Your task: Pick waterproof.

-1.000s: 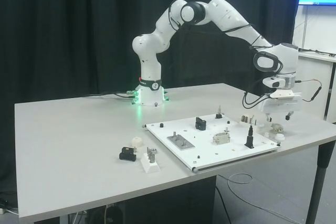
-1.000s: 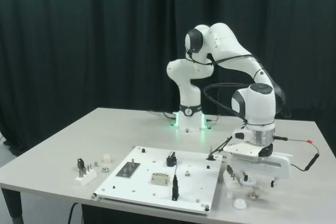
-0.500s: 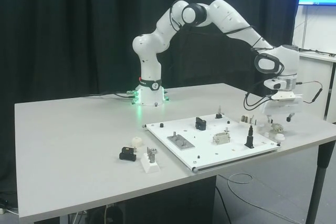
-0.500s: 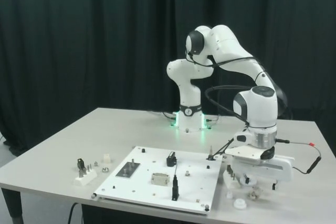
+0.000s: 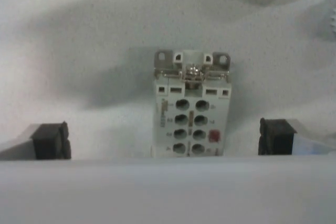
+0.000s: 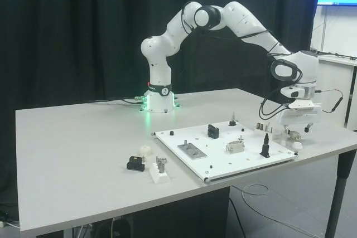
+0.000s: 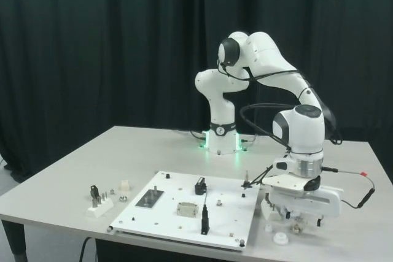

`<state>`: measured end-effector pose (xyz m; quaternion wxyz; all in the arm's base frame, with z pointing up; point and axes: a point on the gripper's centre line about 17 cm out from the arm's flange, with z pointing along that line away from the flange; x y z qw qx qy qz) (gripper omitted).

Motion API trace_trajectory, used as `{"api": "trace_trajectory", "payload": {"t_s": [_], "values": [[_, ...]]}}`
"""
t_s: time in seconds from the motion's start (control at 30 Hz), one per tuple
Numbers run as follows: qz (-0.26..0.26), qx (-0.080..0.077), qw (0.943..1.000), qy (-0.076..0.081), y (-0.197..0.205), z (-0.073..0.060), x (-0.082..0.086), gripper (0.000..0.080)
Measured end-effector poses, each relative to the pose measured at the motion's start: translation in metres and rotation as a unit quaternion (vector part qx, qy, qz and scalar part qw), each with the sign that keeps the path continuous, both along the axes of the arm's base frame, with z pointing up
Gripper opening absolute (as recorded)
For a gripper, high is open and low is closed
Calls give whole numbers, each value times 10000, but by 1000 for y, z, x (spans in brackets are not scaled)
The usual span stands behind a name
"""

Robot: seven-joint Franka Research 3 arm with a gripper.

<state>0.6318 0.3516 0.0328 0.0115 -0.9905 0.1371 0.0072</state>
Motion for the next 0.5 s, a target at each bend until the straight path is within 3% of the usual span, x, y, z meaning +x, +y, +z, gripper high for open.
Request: {"api": "trace_trajectory", "payload": {"t_s": [0.5], "values": [[-20,-11,10000,-37,-3,-12,4,800]]}}
